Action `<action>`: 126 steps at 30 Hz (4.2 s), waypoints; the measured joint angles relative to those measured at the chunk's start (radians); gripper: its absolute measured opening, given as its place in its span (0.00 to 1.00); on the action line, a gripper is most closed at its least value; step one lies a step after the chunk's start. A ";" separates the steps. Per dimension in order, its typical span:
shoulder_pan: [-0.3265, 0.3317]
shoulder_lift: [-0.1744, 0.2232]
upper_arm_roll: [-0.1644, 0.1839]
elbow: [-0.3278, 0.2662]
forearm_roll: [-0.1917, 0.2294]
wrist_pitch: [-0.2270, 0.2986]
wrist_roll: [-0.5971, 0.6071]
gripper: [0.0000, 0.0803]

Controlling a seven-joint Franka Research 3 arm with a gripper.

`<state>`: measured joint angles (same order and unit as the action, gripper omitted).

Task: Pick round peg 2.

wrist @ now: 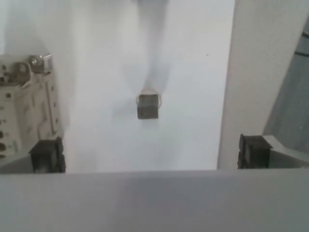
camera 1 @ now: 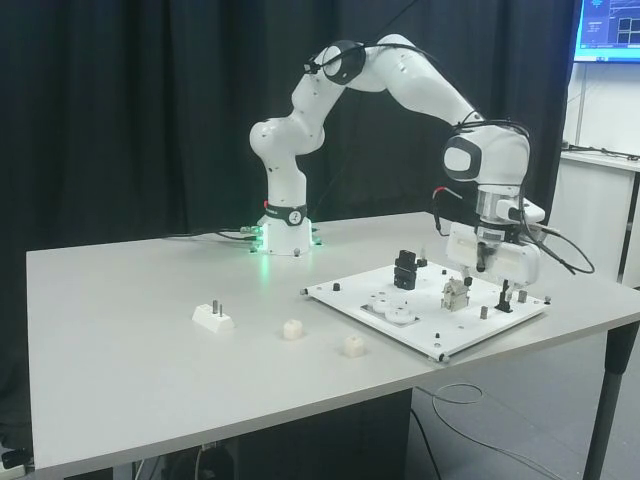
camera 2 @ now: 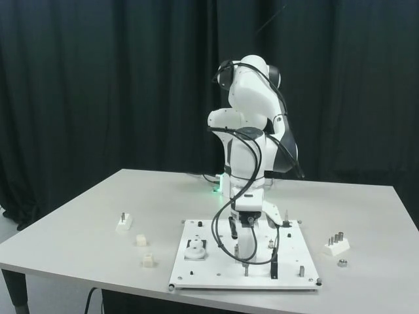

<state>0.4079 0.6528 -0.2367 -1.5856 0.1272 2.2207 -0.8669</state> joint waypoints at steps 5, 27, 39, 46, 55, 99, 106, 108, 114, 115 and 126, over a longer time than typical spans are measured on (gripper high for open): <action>0.000 -0.011 0.000 0.001 0.000 -0.010 0.000 1.00; 0.001 -0.027 -0.004 0.031 0.001 -0.067 0.017 1.00; 0.008 -0.059 -0.004 0.075 0.002 -0.170 0.052 1.00; 0.013 -0.079 -0.004 0.079 -0.004 -0.196 0.052 1.00; 0.036 -0.088 -0.004 0.092 -0.035 -0.236 0.031 1.00; 0.125 -0.119 -0.004 0.128 -0.036 -0.426 1.259 1.00; 0.147 -0.136 0.013 0.105 -0.010 -0.458 1.468 1.00; 0.154 -0.145 0.019 0.091 -0.005 -0.458 1.521 1.00; 0.166 -0.167 0.046 0.050 0.004 -0.448 1.722 1.00; 0.168 -0.171 0.053 0.042 0.004 -0.442 1.765 1.00; 0.193 -0.188 0.091 -0.020 0.003 -0.354 2.077 1.00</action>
<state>0.6010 0.4646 -0.1461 -1.6053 0.1298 1.8667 1.2102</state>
